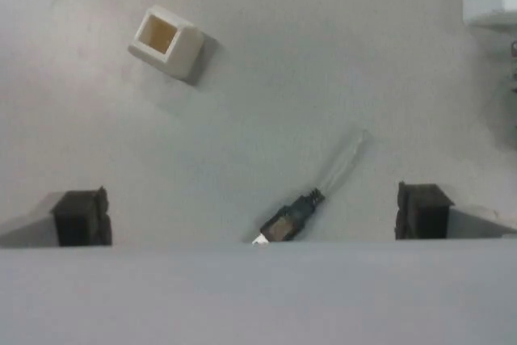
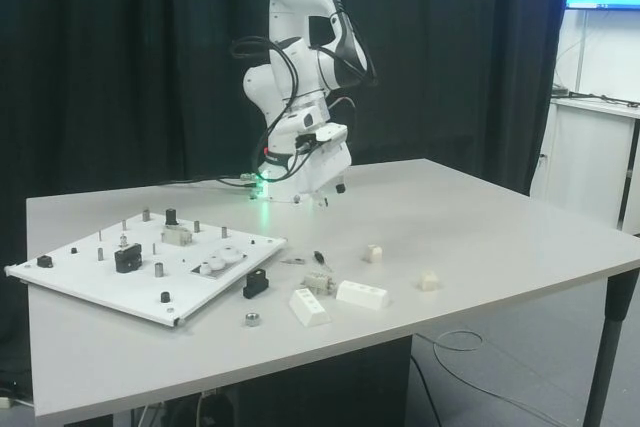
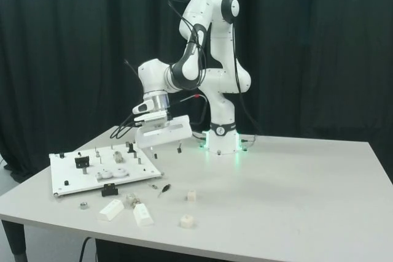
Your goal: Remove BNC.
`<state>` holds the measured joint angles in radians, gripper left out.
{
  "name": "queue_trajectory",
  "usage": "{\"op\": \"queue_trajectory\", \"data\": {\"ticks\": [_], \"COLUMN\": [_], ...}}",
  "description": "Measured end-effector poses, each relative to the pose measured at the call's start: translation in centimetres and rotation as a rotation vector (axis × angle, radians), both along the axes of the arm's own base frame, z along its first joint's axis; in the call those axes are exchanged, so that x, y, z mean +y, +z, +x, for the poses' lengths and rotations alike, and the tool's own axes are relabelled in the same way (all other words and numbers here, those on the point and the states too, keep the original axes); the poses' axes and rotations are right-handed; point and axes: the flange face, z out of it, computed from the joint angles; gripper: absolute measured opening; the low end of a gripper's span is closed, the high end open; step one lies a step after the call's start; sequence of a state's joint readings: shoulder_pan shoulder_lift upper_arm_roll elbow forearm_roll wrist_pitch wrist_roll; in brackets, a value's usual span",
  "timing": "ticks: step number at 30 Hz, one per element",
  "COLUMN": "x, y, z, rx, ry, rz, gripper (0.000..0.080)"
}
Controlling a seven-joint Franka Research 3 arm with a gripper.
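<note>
The white robot arm (image 3: 202,59) hangs above the grey surface (image 2: 480,237), its hand (image 1: 250,214) spread wide and empty. The BNC should be among the fittings on the white flat board (image 2: 90,285), left; probably a small, rigid, light metal plug, best gripped around its collar

Grey table (image 2: 480,237) bears white board (image 2: 90,282), small blocks (image 2: 362,294).

White glossy jointed robot arm (image 3: 209,47) with rounded segments, black joint rings, black cables looped alongside, green light ring at base (image 3: 222,145); end effector (image 1: 250,214) has black square fingertips (image 1: 81,217).
</note>
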<state>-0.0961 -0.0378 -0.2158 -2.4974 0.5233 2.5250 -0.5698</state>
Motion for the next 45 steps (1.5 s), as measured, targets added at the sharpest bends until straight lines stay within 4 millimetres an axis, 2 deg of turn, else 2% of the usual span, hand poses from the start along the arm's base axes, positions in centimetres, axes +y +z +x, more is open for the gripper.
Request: {"op": "queue_trajectory", "data": {"ticks": [1,22,45], "x": [0.04,0.37,-0.51], "y": [0.01,0.15,0.87], "z": [0.03,0.27,0.69], "rx": [0.000,-0.006,-0.032], "ry": [0.000,0.005,-0.009], "rz": [0.000,-0.007,-0.041], "gripper": [0.0789,0.0800,0.0800]}}
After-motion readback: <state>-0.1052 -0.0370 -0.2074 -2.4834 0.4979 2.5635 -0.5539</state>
